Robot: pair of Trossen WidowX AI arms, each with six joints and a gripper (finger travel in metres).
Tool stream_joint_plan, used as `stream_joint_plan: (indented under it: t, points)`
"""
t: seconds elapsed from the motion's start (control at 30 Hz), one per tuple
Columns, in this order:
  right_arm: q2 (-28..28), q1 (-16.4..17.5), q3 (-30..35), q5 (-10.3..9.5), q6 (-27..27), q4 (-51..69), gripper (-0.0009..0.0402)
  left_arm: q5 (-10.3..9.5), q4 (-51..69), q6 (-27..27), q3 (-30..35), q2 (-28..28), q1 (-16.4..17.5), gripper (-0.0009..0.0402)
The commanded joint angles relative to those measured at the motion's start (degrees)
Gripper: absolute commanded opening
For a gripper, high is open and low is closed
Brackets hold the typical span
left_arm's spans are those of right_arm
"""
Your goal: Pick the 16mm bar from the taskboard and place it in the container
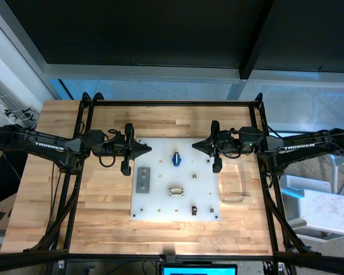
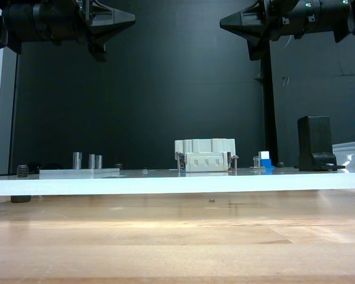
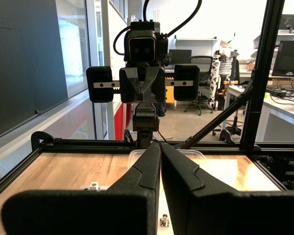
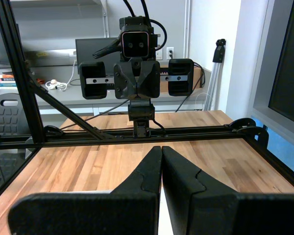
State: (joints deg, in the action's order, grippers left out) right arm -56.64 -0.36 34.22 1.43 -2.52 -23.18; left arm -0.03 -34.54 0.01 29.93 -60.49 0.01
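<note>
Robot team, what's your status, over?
Left gripper and right gripper shut, hovering over taskboard far edge. 16mm bar standing in grey block. Blue part, connector between it and container.

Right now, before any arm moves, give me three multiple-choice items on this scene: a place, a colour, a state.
1. The container lies: A) right of the taskboard; B) on it; C) left of it.
2. The part at the board's far middle is: A) red; B) blue; C) green.
3. The left gripper and right gripper, high over the board's far edge, are: A) open; B) shut; C) holding pegs.
1A, it sits beside the board's right edge; 2B, blue; 3B, fingers meet, nothing between.
</note>
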Motion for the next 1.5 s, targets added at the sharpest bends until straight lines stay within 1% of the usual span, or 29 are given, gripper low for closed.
stream_joint_plan:
  t: [0.03, 0.37, 0.6, 1.07, 1.13, 1.5]
  points:
    - [0.0, 0.0, 0.0, -0.02, 0.0, 0.0, 0.0000, 0.02, 0.0, 0.0, 0.0, 0.0, 0.0, 0.0000]
    - [0.0, 0.0, 0.0, -0.02, -0.1, 0.7, 0.0000, 0.02, 0.0, 0.0, 0.0, 0.0, 0.0, 0.0000]
    - [0.0, 0.1, 0.0, 0.00, -0.3, 5.2, 0.0000, 0.02, 0.0, 0.0, 0.0, 0.0, 0.0, 0.0000]
    - [-0.2, 0.3, 8.5, 0.07, -2.2, 30.0, 0.0000, 0.02, 0.0, 0.0, 0.0, 0.0, 0.0, 0.0000]
    - [-0.2, 0.3, 9.5, 0.07, -3.1, 32.9, 0.0000, 0.02, 0.0, 0.0, 0.0, 0.0, 0.0, 0.0000]
    - [-0.4, 0.5, 15.6, 0.09, -3.7, 48.5, 0.0000, 0.02, 0.0, 0.0, 0.0, 0.0, 0.0, 0.0000]
